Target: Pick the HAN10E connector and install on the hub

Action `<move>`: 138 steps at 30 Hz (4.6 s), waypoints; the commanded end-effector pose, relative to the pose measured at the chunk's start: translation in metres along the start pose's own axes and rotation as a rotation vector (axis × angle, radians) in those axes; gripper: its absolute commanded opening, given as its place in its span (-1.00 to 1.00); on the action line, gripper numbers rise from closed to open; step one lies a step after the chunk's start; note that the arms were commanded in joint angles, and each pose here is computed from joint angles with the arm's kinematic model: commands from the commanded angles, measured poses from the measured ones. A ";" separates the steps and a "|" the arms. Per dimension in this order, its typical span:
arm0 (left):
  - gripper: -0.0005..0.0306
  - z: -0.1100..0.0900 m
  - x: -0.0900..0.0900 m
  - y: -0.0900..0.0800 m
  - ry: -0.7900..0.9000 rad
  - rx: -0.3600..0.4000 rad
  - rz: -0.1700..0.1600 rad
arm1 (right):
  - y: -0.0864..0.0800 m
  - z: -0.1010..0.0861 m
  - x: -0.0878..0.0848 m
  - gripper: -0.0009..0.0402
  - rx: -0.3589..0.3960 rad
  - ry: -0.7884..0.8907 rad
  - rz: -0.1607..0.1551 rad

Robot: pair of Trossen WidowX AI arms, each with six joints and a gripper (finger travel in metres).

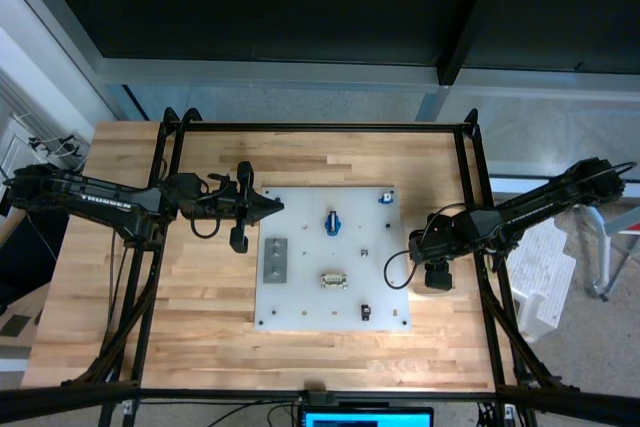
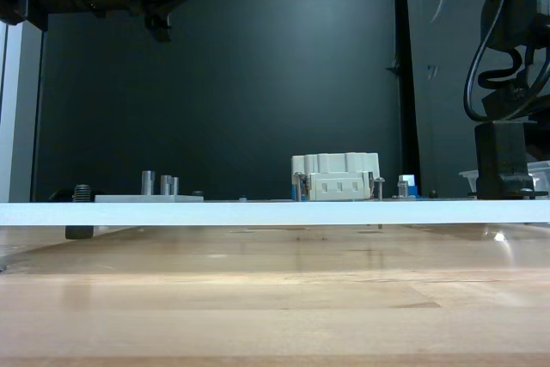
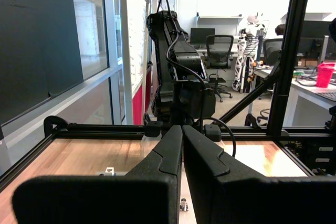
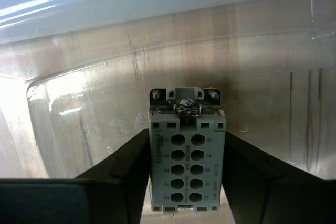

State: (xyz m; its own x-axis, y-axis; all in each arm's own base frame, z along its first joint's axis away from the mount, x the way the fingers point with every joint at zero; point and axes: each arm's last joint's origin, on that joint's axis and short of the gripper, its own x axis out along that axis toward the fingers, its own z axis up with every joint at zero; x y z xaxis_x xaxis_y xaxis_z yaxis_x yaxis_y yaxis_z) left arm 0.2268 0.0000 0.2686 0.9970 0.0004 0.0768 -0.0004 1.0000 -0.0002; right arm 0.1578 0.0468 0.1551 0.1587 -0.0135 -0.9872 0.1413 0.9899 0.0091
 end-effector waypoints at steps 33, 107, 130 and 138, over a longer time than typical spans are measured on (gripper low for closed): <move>-0.96 0.000 0.000 0.000 0.000 0.000 0.000 | 0.008 0.028 -0.076 -0.92 0.005 -0.070 0.033; -0.96 0.000 0.000 0.000 0.000 0.000 0.000 | 0.103 0.241 -0.043 -0.93 -0.125 -0.014 0.002; -0.96 0.000 0.000 0.000 0.000 0.000 0.000 | 0.101 0.242 -0.031 -0.93 -0.135 -0.019 0.001; -0.96 0.000 0.000 0.000 0.000 0.000 0.000 | 0.099 0.241 -0.028 -0.93 -0.132 -0.009 -0.004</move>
State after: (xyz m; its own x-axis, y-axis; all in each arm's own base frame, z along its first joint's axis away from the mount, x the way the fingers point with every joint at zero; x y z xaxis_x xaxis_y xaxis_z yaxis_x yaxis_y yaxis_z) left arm 0.2268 -0.0001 0.2685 0.9971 0.0004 0.0764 -0.0004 1.0000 0.0001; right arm 0.4030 0.1111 0.2226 0.1695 -0.0188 -0.9853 0.0111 0.9998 -0.0172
